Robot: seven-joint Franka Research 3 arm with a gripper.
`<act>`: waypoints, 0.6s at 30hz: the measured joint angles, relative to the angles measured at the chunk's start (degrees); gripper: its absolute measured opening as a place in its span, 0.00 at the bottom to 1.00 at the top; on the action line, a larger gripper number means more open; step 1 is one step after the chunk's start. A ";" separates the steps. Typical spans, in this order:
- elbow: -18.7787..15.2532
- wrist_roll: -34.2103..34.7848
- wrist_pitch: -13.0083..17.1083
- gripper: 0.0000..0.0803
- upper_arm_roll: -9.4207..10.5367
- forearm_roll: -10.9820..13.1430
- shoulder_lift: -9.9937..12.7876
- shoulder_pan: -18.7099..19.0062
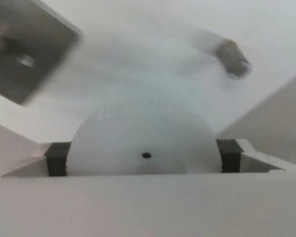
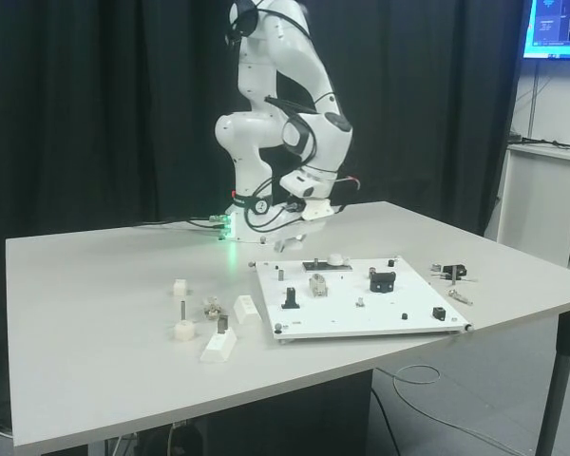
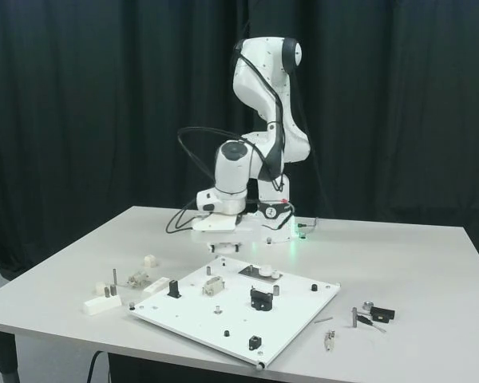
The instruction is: Place large gear.
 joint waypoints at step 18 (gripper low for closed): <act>0.18 -16.67 6.29 0.75 -9.14 0.23 2.00 -6.37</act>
